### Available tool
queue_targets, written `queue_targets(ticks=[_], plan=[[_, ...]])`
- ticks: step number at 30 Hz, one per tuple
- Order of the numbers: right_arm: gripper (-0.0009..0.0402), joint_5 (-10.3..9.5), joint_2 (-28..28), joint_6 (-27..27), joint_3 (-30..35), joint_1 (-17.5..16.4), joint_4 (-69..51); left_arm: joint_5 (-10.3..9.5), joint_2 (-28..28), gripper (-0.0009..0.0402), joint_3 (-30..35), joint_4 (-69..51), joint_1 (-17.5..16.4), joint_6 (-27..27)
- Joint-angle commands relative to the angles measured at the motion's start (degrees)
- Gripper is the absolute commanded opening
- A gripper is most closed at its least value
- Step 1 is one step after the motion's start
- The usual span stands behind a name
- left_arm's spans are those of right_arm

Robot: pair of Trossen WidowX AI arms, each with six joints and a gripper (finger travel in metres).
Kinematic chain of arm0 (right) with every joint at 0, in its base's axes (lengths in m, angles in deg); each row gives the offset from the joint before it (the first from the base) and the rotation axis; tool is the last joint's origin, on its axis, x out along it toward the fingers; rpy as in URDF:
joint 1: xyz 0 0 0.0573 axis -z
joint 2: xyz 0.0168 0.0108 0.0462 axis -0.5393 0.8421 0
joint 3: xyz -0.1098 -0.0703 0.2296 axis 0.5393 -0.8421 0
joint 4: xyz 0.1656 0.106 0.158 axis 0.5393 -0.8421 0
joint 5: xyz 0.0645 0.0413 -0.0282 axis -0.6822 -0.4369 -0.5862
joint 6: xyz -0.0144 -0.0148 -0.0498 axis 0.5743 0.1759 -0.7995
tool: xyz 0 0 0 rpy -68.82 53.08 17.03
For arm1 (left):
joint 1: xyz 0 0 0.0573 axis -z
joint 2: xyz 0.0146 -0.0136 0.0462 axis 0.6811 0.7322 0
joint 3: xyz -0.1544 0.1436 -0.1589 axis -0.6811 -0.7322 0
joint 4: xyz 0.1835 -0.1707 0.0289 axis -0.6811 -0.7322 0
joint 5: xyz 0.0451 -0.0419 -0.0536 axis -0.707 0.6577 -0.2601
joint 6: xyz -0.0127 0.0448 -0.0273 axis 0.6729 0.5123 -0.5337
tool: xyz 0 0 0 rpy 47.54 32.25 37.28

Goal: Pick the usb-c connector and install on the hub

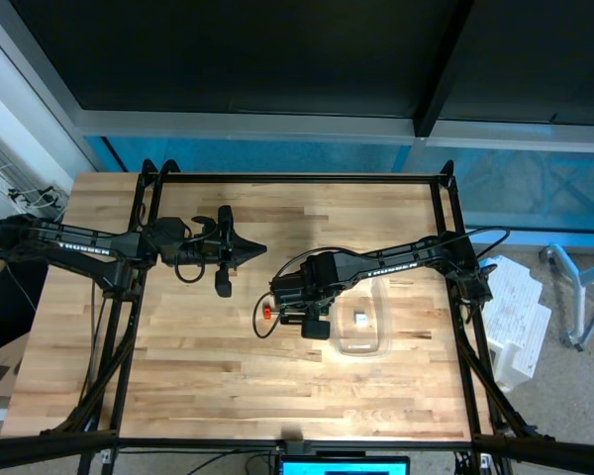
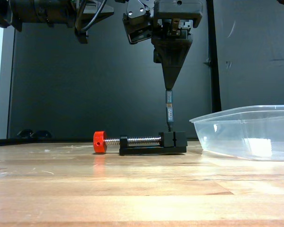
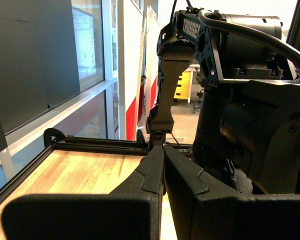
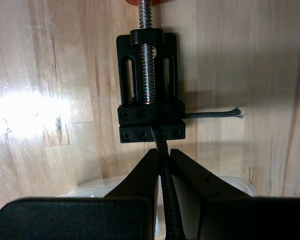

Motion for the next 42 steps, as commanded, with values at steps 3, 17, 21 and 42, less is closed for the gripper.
queue_targets(ticks=[3,17,21,42], plan=[[0.0000,0.02,0.02,-0.15,0.00,-0.04,0.20,0.02,0.00,0.0000,0.00,0.00,-0.02,0.02],[0.0000,0.17,0.02,-0.48,-0.22,-0.04,0.15,0.02,0.00,0.0000,0.00,0.00,-0.02,0.02],[0.0000,0.17,0.02,-0.59,-0.31,-0.02,0.20,0.02,0.00,0.0000,0.00,0.00,-0.02,0.02],[0.0000,-0.46,0.02,-0.94,-4.17,0.07,4.15,0.02,0.00,0.0000,0.00,0.00,-0.02,0.02]])
